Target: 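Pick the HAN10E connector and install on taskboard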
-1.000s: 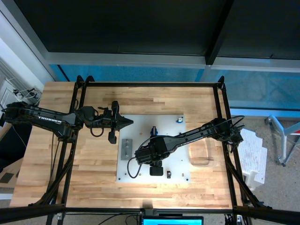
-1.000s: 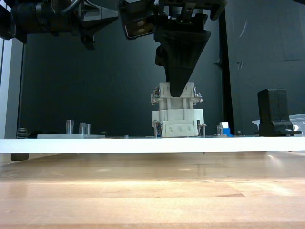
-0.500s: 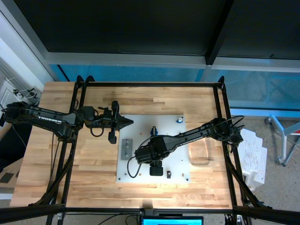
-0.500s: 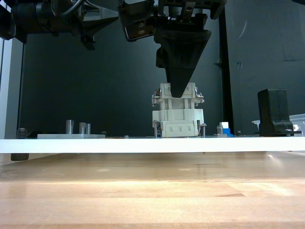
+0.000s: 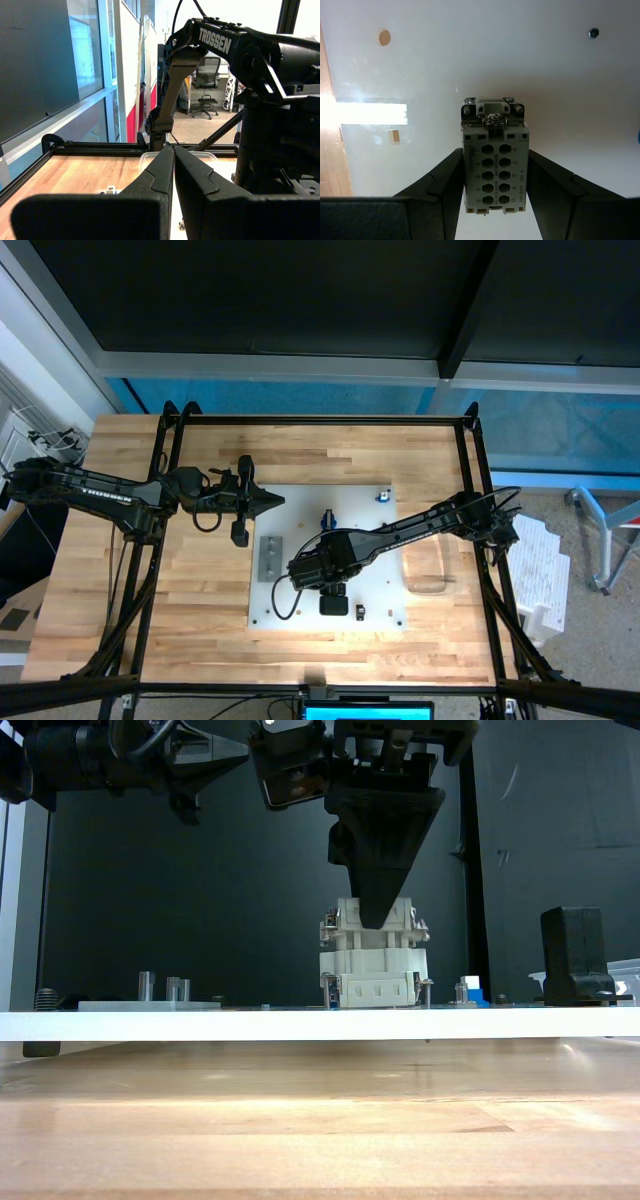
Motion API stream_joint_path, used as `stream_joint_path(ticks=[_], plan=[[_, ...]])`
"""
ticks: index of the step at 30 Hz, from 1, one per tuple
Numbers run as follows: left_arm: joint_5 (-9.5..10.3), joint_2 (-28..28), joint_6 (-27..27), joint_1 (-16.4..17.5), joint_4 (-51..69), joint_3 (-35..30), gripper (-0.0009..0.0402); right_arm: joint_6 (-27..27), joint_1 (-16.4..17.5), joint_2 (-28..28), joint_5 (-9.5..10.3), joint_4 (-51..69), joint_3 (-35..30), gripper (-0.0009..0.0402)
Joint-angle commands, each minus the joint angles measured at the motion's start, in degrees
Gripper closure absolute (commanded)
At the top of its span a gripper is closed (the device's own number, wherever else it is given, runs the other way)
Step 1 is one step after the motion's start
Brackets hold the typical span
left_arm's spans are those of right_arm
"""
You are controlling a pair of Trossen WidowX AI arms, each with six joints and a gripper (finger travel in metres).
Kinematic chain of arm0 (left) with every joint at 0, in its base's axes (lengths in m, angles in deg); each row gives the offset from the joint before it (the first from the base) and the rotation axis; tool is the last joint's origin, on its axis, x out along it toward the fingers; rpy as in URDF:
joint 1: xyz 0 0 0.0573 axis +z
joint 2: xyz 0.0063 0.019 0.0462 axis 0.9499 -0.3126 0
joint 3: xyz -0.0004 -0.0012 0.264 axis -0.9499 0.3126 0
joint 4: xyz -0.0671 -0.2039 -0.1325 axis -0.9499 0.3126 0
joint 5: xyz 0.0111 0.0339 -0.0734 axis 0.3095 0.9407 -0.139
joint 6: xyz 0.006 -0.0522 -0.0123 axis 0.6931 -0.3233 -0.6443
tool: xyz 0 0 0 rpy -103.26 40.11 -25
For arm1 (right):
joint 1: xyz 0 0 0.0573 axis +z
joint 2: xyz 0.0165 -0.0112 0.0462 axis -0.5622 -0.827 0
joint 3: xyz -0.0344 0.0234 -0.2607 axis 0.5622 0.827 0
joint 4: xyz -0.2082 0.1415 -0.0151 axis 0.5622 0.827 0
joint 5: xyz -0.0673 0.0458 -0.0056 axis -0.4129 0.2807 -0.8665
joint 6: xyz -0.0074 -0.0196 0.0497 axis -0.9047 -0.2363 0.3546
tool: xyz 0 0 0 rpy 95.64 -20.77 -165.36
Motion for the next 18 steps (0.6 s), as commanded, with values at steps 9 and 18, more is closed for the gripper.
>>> stream_joint_path(ticks=[9, 18], plan=[[0.0, 0.0, 0.02, 0.0, 0.0, 0.0, 0.0392, -0.48, -0.02, -0.04, -0.11, -4.61, 4.26, 0.0368], [0.0, 0.0, 0.02, 0.02, -0.02, 0.0, 0.0392, -0.48, -0.02, 0.2, -0.09, -5.09, 4.92, 0.0368]])
